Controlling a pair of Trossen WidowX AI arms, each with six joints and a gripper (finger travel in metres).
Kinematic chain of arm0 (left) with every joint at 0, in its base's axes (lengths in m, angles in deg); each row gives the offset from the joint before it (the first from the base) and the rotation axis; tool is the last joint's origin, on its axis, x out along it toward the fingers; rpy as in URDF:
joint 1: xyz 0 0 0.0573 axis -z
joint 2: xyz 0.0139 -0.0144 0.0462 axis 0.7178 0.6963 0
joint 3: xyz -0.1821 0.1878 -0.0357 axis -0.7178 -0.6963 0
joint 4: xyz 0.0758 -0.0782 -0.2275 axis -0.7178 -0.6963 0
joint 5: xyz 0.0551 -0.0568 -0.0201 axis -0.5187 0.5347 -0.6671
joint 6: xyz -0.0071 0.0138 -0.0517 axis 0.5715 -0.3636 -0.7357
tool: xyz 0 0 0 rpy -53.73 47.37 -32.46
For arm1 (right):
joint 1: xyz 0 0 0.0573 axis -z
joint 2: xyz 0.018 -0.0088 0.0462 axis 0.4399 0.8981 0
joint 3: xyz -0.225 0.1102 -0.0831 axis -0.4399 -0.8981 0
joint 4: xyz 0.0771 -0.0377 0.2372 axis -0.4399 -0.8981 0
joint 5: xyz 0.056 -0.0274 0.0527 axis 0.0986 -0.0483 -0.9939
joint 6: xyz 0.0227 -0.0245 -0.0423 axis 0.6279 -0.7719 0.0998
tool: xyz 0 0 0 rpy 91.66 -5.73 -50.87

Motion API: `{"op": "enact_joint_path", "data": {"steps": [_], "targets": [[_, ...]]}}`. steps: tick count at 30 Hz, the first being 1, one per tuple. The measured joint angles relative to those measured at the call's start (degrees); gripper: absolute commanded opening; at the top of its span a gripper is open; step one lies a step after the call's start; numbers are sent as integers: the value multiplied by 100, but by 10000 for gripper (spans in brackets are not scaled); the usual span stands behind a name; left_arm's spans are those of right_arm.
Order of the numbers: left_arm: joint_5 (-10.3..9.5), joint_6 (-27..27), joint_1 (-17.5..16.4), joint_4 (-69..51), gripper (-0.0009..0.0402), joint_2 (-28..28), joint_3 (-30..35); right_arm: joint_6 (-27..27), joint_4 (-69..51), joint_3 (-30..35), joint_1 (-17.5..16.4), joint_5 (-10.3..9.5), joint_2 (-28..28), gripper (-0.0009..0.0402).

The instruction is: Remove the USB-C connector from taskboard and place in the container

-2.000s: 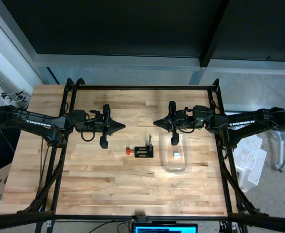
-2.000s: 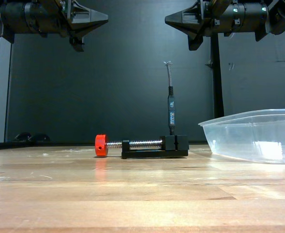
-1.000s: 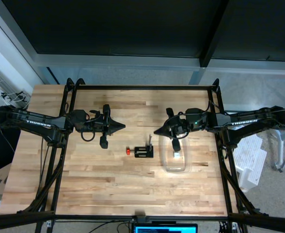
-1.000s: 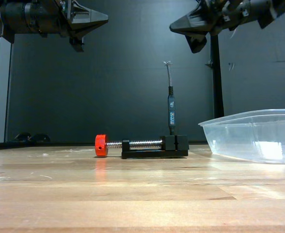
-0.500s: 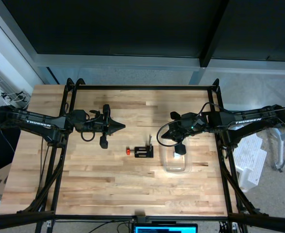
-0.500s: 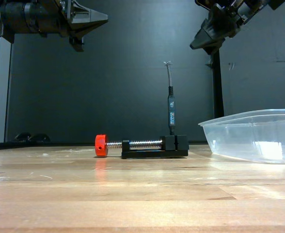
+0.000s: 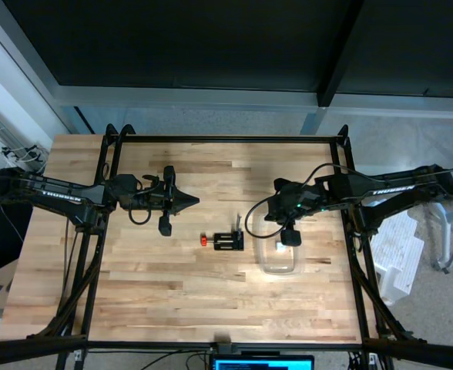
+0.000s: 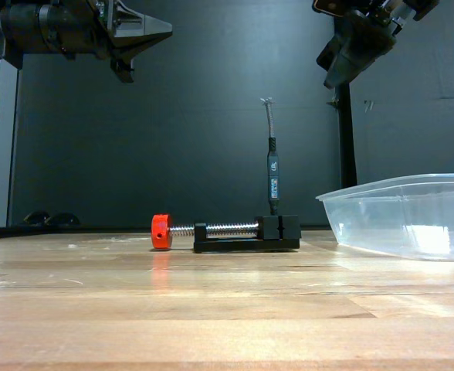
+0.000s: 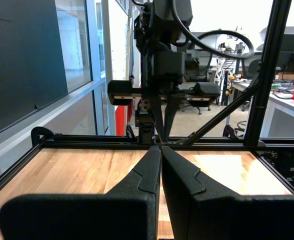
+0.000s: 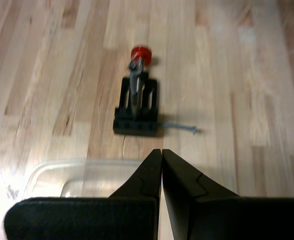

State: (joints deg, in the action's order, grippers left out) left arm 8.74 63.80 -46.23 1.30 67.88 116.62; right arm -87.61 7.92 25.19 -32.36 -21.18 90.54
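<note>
Slim dark USB-C connector (image 8: 273, 176) upright in black clamp-like taskboard (image 8: 246, 233), clear plastic tray container (image 8: 401, 220) beside it, right gripper (image 8: 333, 80) angled down above, left gripper (image 8: 165, 28) high at left, both pairs of fingers together

Matt black left claw (image 9: 160, 146) and right claw (image 10: 161, 150), glossy clear plastic container (image 8: 397, 186), smooth wooden table (image 7: 172, 287).

A pale wood-plank counter (image 7: 172, 293) fills the middle of the high view. A dark wall panel (image 7: 211, 38) runs across the top, with speckled grey floor (image 7: 434, 131) at upper right. The left wrist view shows tall windows (image 9: 74, 45) and a bright office desk (image 9: 286, 102).
</note>
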Motion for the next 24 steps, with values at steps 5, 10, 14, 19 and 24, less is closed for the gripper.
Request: {"op": "enact_joint_path", "data": {"steps": [5,10,14,19,24], "targets": [[0,0,0,0,0,-2,2,136,-337,341,-85,37,483,0],[0,0,0,0,0,-2,0,205,-485,629,-181,210,911,2],[0,0,0,0,0,-2,0,348,-498,787,-254,299,1204,33],[0,0,0,0,0,-2,0,542,-501,1027,-315,343,1547,100],[0,0,0,0,0,-2,0,708,-498,1211,-334,350,1827,151]]}}
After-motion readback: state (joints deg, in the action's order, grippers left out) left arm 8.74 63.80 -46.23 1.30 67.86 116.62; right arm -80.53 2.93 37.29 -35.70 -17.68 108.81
